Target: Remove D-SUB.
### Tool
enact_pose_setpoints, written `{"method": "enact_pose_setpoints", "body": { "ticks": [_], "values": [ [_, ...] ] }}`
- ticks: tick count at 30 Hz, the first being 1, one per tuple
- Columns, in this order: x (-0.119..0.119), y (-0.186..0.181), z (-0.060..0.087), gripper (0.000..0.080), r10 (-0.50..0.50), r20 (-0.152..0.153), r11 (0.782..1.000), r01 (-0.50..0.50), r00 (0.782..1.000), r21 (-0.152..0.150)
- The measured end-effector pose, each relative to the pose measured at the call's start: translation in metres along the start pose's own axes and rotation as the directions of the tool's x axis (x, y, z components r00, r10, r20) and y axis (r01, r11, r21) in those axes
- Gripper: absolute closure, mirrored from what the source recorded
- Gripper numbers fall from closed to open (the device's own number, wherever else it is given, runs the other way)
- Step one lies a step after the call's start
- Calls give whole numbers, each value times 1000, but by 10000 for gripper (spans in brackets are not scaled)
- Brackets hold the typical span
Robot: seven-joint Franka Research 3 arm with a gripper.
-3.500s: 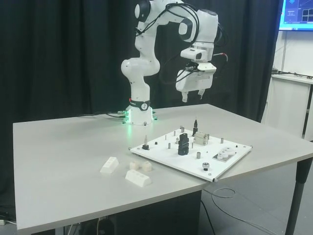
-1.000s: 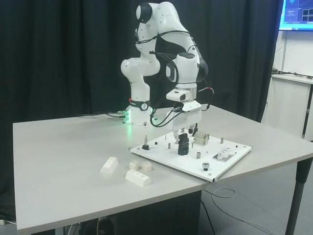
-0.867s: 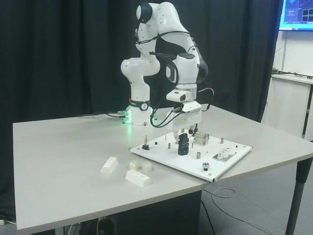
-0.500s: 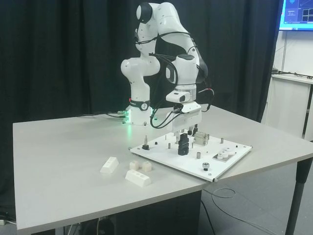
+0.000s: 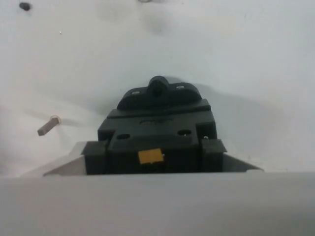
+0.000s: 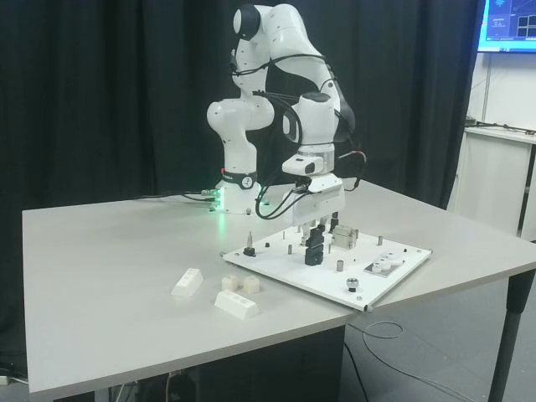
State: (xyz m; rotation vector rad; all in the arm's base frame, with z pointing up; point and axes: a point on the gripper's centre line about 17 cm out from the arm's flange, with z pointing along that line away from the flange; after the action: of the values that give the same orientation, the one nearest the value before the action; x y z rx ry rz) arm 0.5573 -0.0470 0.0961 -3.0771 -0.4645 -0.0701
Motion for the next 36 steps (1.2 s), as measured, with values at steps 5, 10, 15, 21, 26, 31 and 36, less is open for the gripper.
{"method": "enact_pose_setpoints", "body": {
  "ticks": [5, 10, 15, 21, 26, 31, 36],
  "values": [
    [5, 2, -4, 415, 1, -10, 1000, -1, 1000, -4],
    [12, 6, -12, 415, 5, -17, 1000, -5, 1000, -4],
    [15, 9, -25, 416, 10, -8, 1000, -10, 1000, 7],
    [14, 12, -37, 416, 18, 15, 1000, -18, 1000, 25],
    [14, 14, -43, 423, 21, 28, 999, -22, 999, 33],
    [14, 14, -46, 423, 22, 32, 999, -23, 999, 37],
    [14, 14, -46, 423, 22, 33, 999, -23, 999, 38]
  ]
}}
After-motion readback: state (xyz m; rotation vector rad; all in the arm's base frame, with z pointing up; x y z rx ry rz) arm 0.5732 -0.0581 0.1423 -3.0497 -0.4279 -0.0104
